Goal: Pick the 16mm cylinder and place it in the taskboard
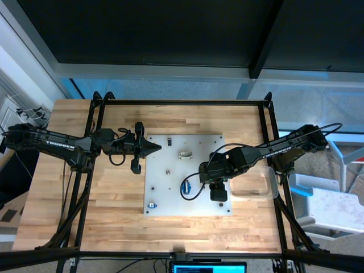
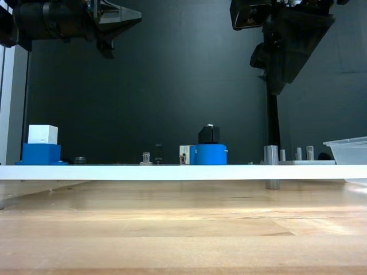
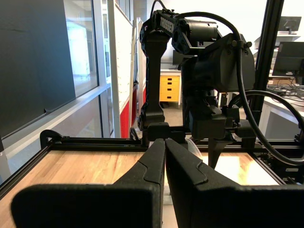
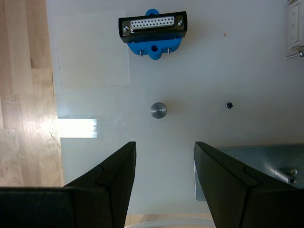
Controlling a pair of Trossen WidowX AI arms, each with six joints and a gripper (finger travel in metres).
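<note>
R gripper (image 4: 164, 145) hangs well above the taskboard (image 1: 170, 190), near its right edge. Its fingers are spread wide w/ nothing between them. Below, roughly in line w/ the gap, the 16mm cylinder (image 4: 158, 110) stands upright in a hole in the board, clear of both fingers. In the low view its lower end pokes out under the plate. Plenty of open air btwn fingertips and peg top.

The blue connector (image 4: 152, 31) sits well apart from the peg. The clear tray (image 1: 257, 183) lies at the board's right edge.

L gripper (image 1: 156, 147) hovers over the board's left edge, pointing inward, fingers pressed together, well off the table (image 1: 102, 205). There's open board btwn the two arms.
</note>
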